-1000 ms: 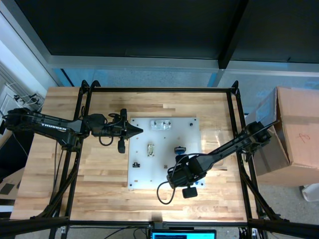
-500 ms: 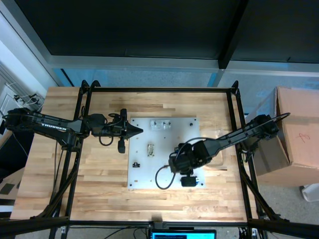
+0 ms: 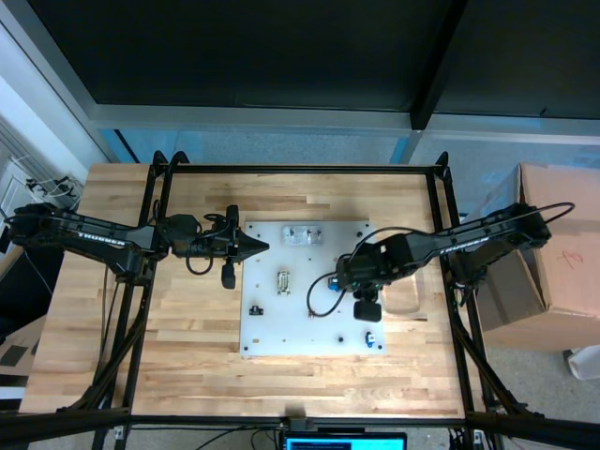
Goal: Unfasten the M12 nut and place it in the container
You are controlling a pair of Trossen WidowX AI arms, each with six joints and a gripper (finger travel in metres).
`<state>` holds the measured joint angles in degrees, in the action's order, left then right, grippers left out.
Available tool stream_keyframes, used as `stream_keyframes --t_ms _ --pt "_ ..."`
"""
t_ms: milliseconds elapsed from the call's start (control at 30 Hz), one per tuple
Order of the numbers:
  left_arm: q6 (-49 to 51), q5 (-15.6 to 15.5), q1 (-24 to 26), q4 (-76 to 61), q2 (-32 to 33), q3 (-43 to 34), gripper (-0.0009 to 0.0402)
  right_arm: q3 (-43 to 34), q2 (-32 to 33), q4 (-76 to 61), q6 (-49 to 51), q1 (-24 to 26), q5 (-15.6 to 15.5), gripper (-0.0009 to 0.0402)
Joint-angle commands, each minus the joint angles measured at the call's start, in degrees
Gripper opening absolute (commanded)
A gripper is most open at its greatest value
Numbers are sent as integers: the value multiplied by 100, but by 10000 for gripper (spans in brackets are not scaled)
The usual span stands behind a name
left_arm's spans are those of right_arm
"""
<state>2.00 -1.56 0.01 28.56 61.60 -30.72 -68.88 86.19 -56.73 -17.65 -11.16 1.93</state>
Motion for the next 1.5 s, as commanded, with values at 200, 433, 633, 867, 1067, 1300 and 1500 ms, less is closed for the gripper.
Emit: stream_keyframes --t_ms 200,433,633,867,1067,1300,1500 --pt "0 0 0 4 0 0 0 721 -715 146 -2 186 4 177" --pt "0 0 0 2 0 0 0 1250 -1464 37 -7 214 13 264" --pt "0 0 0 0 0 0 0 1738 -2236 -321 -258 214 13 267" --pt "0 0 0 2 0 0 0 2133 -2767 -516 -315 212 4 241" --pt "0 0 -2 2 0 0 0 2157 -2758 -496 -199 214 4 226" --pt "0 0 -2 0 0 0 0 1943 -2415 -302 -76 232 7 224" --pt "0 0 0 2 0 0 0 1314 -1502 -297 199 511 4 224"
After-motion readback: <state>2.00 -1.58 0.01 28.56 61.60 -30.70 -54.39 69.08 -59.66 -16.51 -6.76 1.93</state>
